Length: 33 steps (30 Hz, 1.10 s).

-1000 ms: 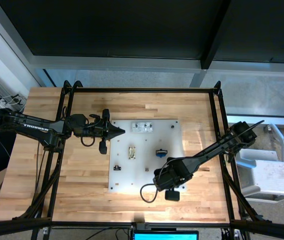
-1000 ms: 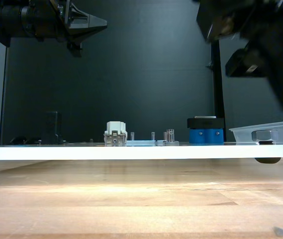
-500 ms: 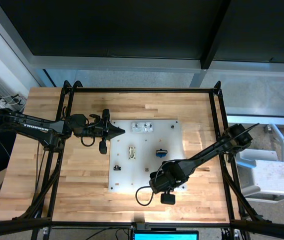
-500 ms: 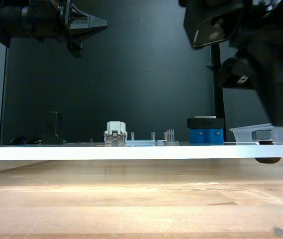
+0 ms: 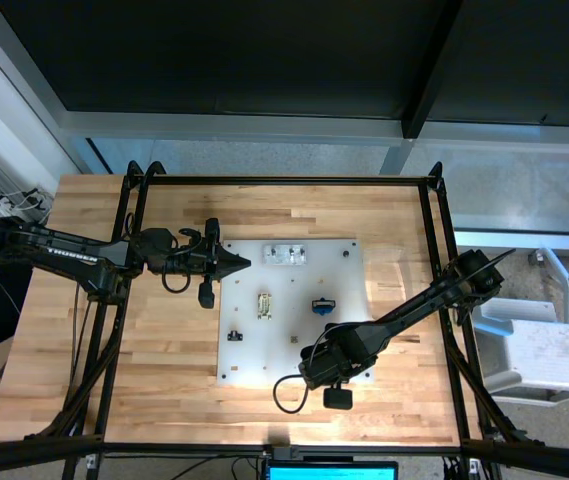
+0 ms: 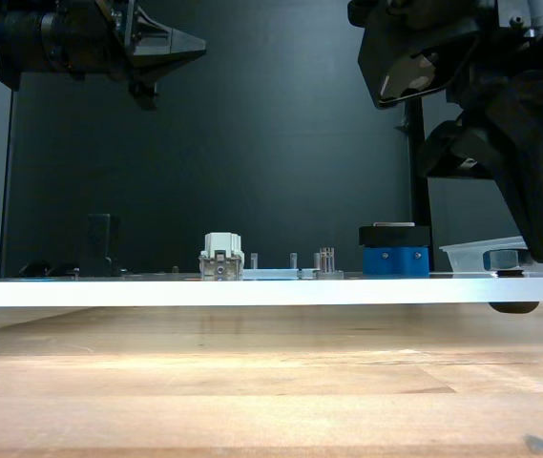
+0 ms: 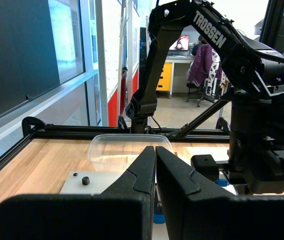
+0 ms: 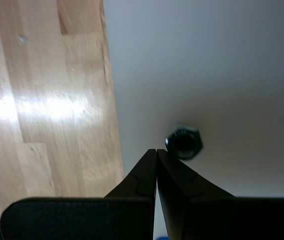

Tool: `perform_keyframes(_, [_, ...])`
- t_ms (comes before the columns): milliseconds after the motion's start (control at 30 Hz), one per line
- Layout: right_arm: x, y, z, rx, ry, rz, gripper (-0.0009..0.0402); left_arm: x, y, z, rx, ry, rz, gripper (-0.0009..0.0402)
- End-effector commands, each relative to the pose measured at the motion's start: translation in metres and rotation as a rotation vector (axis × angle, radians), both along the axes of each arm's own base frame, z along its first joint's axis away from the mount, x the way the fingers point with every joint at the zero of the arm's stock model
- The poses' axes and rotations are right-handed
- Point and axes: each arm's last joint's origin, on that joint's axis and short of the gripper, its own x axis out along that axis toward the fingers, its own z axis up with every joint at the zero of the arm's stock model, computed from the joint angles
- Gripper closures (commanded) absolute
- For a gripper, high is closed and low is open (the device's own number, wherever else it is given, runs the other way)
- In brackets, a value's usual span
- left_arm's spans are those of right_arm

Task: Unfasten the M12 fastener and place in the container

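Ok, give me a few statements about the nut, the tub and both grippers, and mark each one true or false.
1. The right gripper is holding the nut. False: it is shut on nothing, and the nut sits beside its tips on the white board.
2. The left gripper is shut, raised over the board's left edge. True.
3. The nut lies in the clear tub. False: it is on the board.
4. A blue block stands on the board. True.
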Motion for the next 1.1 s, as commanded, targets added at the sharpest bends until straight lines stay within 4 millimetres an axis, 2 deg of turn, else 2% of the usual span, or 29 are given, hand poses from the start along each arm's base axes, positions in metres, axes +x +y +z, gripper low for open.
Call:
perform_keyframes(33, [-0.001, -0.001, 0.000, -0.020, 0.003, -0.007, 0.0393, 0.000, 0.000, 0.000, 0.000, 0.000, 0.000, 0.0393])
perform_keyframes(433, [-0.001, -0.002, 0.000, -0.036, 0.000, -0.002, 0.0393, 0.000, 0.000, 0.000, 0.000, 0.000, 0.000, 0.0393])
perform_keyframes(567, [-0.008, -0.013, 0.006, -0.269, -0.032, -0.120, 0.0393, 0.000, 0.000, 0.000, 0.000, 0.000, 0.000, 0.0393])
perform_keyframes(633, [-0.010, -0.015, 0.010, -0.291, -0.038, -0.126, 0.0393, 0.000, 0.000, 0.000, 0.000, -0.001, 0.000, 0.0393])
perform_keyframes(833, [-0.014, -0.015, 0.018, -0.232, -0.019, -0.120, 0.0393, 0.000, 0.000, 0.000, 0.000, -0.001, 0.000, 0.0393])
perform_keyframes(1100, [-0.015, -0.007, 0.029, 0.001, 0.059, -0.075, 0.0393, 0.000, 0.000, 0.000, 0.000, -0.001, 0.000, 0.0393])
